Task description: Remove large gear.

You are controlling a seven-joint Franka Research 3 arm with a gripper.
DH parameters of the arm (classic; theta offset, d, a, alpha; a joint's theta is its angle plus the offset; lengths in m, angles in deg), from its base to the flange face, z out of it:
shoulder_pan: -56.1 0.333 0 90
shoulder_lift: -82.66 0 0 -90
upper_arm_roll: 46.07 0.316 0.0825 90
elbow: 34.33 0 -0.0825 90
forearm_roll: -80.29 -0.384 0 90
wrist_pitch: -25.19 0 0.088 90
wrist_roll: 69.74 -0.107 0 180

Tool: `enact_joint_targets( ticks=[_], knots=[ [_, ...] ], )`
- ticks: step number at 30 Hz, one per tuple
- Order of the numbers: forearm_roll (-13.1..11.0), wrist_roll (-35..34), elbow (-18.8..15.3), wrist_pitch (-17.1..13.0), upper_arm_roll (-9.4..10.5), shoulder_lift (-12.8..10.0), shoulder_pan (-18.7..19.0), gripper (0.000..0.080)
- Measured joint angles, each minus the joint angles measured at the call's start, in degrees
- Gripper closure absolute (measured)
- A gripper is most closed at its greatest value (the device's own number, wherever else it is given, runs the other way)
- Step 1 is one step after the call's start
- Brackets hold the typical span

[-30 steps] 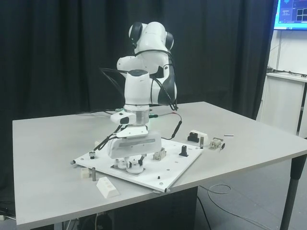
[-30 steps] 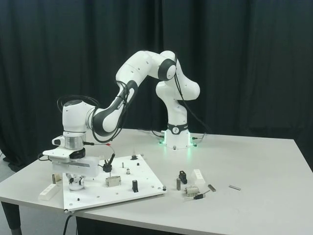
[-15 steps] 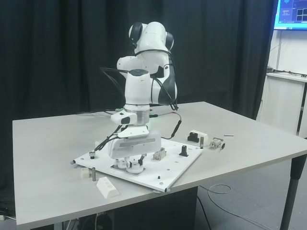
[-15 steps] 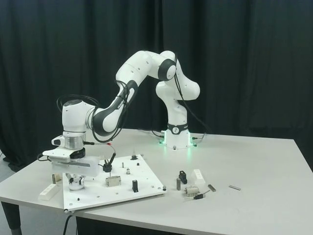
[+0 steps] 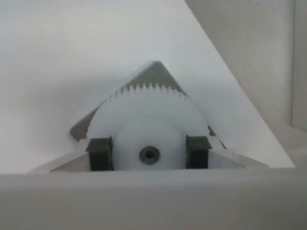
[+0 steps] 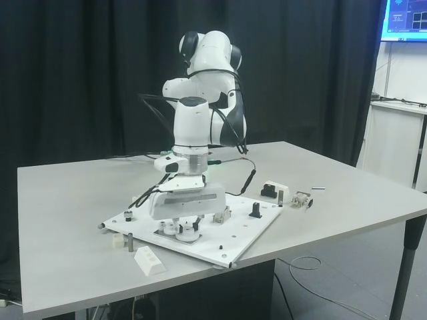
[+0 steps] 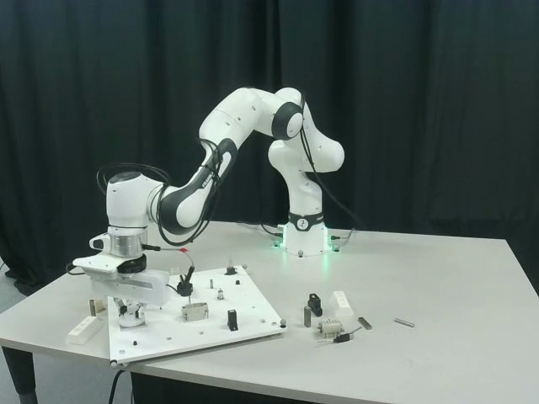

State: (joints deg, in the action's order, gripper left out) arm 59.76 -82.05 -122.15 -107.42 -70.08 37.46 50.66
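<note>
The large gear [image 5: 148, 115] is white and toothed, with a round hub and a dark centre hole. In the wrist view my gripper [image 5: 149, 153] is shut on that hub, one black finger pad [image 5: 100, 153] on each side. A grey plate [image 5: 153, 74] on the white board [image 5: 72, 57] shows behind the gear. In the first room view the gripper [image 6: 185, 223] points straight down over the board's [image 6: 247, 230] near-left corner, with the gear [image 6: 189, 233] under it. The second room view has the gripper [image 7: 128, 307] and gear [image 7: 130, 318] at the board's left end.
A white block [image 6: 149, 260] lies on the table just off the board's front corner. A small black part [image 6: 255, 209] and a grey fitting [image 6: 221, 215] stand on the board. Loose connector parts [image 6: 301, 199], a white block [image 6: 273, 189] and a grey pin [image 6: 318, 189] lie to the right.
The hand has risen slightly, staying shut on the gear. Everything else on the table stays where it was.
</note>
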Motion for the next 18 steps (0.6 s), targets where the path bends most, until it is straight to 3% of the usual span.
enact_joint_targets(
  ticks=[7, 18],
  knots=[
    [0.52, 1.15, 0.45, 0.82, -0.05, -0.01, 0.03, 0.0476],
    [1.35, 8.36, 1.45, 2.09, -0.12, -0.15, 0.03, 0.0476]
  ],
)
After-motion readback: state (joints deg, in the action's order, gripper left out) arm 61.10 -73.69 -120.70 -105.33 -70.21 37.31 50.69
